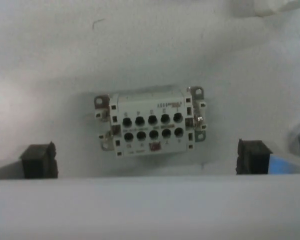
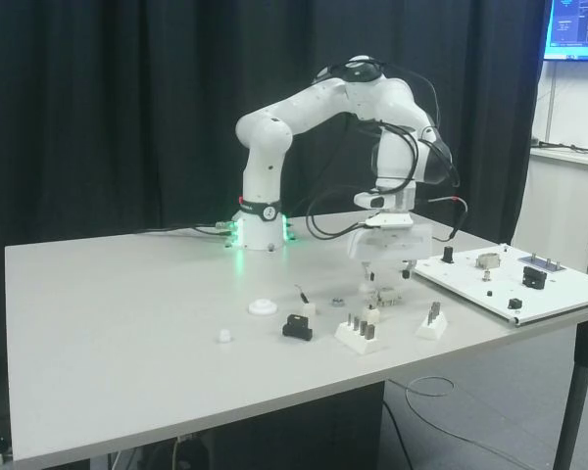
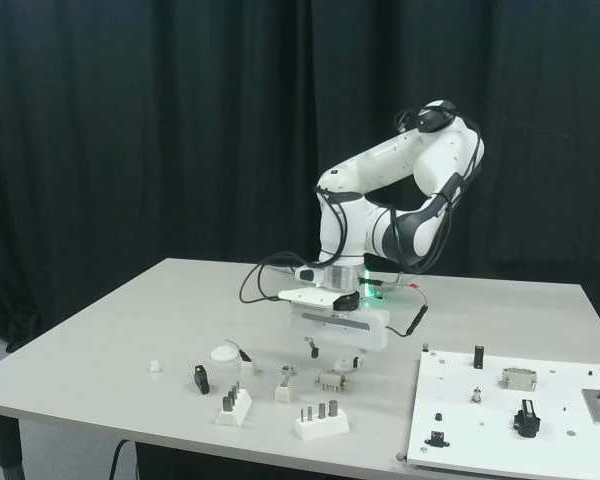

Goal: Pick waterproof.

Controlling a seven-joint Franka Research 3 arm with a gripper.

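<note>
The gripper [image 1: 146, 159] hangs with fingers spread wide above the waterproof connector [image 1: 150, 125] on the table [image 2: 127, 313]

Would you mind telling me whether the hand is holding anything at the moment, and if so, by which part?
Nothing is held. The hand hangs open above the white connector, its fingertips wide to either side and not touching it.

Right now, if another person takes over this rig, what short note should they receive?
Gripper: open, holding nothing, hovering just above the waterproof connector.
Connector: lies flat on the grey table, between the two black fingertips in the wrist view, not touched. In the second room view it is near the white board.
Done: approach and alignment.
Left: lower, close, lift.
</note>
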